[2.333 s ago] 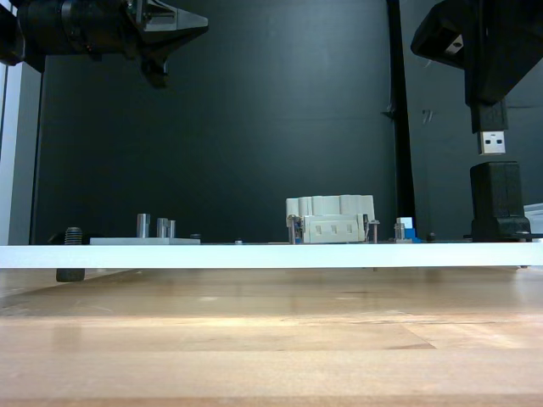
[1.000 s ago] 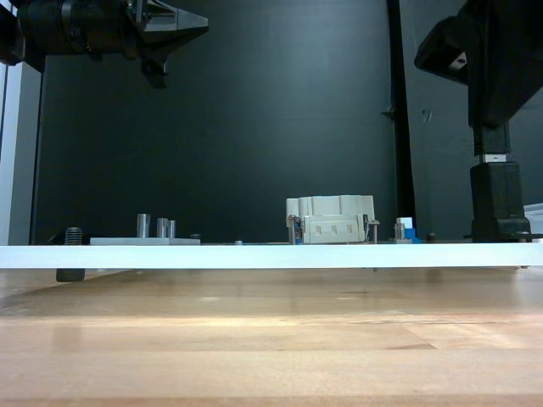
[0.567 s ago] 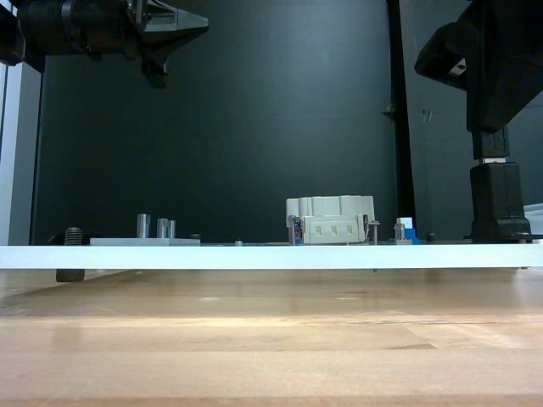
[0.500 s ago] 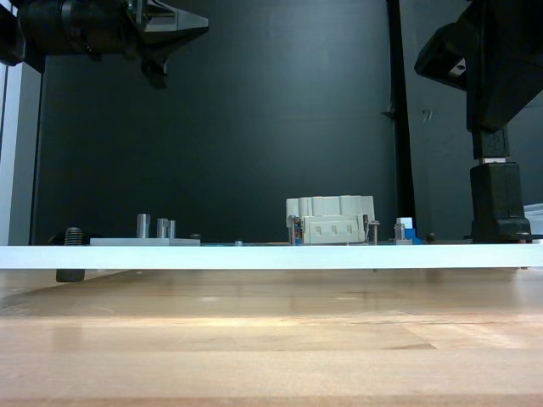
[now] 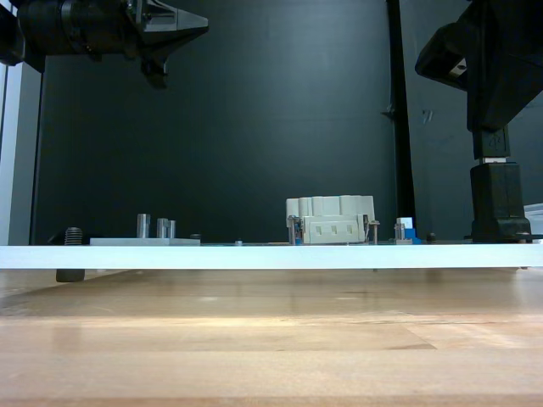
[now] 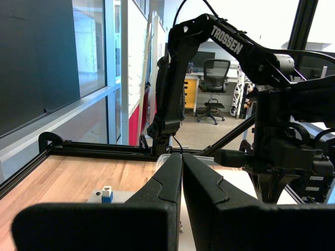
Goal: Pick the USB connector and install on taskboard
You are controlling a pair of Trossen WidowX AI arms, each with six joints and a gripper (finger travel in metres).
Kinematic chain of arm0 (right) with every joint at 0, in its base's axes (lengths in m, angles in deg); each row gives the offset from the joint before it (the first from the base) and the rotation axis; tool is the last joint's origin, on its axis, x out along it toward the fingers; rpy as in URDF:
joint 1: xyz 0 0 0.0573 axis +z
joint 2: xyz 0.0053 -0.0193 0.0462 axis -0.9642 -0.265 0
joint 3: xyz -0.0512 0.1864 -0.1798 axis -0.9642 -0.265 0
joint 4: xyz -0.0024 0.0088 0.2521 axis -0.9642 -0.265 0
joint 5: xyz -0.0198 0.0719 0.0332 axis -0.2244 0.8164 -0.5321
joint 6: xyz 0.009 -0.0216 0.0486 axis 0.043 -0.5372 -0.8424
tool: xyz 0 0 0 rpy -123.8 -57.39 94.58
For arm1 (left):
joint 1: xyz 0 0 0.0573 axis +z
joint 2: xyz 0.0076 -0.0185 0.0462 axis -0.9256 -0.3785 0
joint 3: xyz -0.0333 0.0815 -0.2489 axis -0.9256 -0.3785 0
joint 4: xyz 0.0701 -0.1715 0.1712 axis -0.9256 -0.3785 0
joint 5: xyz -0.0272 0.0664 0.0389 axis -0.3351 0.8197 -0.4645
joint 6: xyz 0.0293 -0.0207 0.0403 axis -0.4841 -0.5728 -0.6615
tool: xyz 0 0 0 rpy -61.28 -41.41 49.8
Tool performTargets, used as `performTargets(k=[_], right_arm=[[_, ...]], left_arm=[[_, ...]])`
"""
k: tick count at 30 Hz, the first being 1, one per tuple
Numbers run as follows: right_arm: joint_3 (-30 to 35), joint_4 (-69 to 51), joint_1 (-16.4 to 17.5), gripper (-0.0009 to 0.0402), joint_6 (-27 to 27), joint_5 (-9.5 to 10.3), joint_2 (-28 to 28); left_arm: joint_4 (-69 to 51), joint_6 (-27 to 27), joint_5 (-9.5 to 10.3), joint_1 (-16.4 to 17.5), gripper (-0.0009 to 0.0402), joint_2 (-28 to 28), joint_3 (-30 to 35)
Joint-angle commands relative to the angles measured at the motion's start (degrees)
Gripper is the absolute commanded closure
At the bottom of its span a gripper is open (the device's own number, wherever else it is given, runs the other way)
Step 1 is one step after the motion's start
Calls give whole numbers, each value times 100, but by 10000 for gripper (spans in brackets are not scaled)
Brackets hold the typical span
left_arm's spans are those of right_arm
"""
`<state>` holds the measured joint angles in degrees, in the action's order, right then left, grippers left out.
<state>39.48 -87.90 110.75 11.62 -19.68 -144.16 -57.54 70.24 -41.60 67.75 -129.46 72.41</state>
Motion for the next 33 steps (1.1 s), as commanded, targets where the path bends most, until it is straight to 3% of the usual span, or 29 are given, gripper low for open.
performTargets(k=[1, 7, 22, 33], right_arm=[[13, -9, 11, 393, 0, 17, 2], [13, -7, 20, 388, 50, 17, 39], [13, -52, 31, 292, 39, -13, 101], [13, -293, 37, 263, 39, -9, 597]], left_arm=[[2, -2, -2, 0, 393, -2, 0], [2, -2, -2, 0, 393, -2, 0], [4, -2, -2, 2, 393, -2, 2], [4, -2, -2, 0, 393, -2, 0]])
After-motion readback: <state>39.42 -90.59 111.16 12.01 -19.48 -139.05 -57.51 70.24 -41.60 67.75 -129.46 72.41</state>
